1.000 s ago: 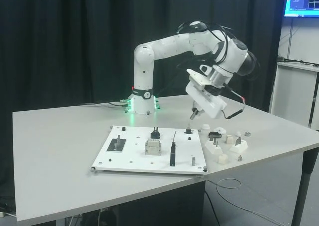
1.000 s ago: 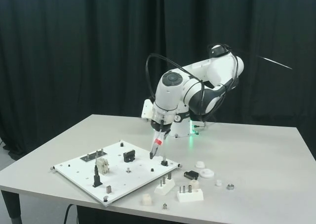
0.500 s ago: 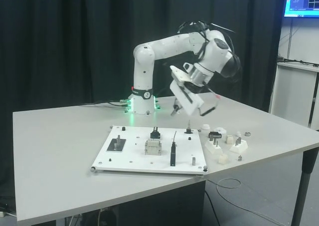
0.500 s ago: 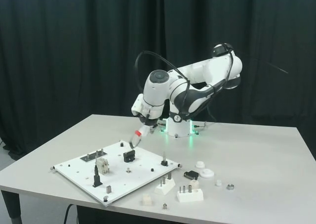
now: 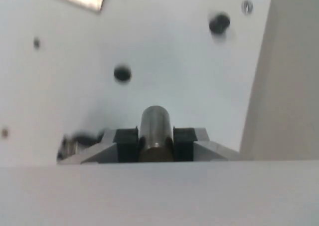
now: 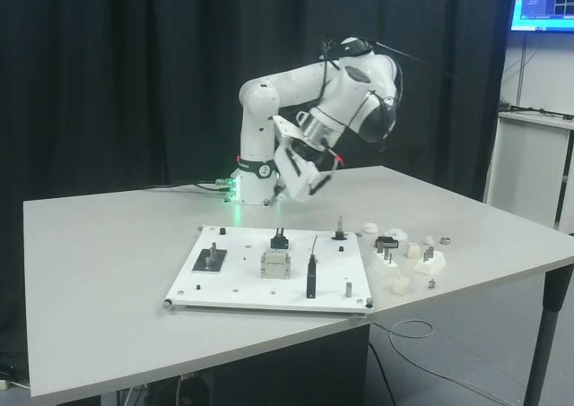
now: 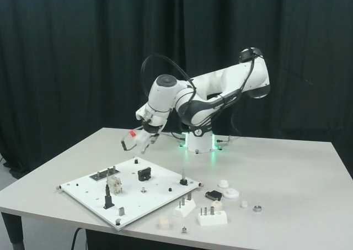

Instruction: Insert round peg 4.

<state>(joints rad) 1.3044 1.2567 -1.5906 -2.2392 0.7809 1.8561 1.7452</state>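
While the gripper (image 5: 156, 145) is held tilted above the far side of the white board (image 6: 242, 276), a grey peg (image 5: 155, 131) is seen pinched between its black pads (image 5: 126, 142) (wrist view). A second peg (image 7: 182, 176) is seen upright in a black socket on the board. No writing can be read.

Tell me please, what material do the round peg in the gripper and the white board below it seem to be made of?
The round peg looks like metal with a dull brushed finish: a grey cylinder with a soft sheen along its side. The white board looks like painted or plastic sheet, matte: flat, thin-edged, with an even surface, small screws and dark holes. Which of the two it is cannot be told.
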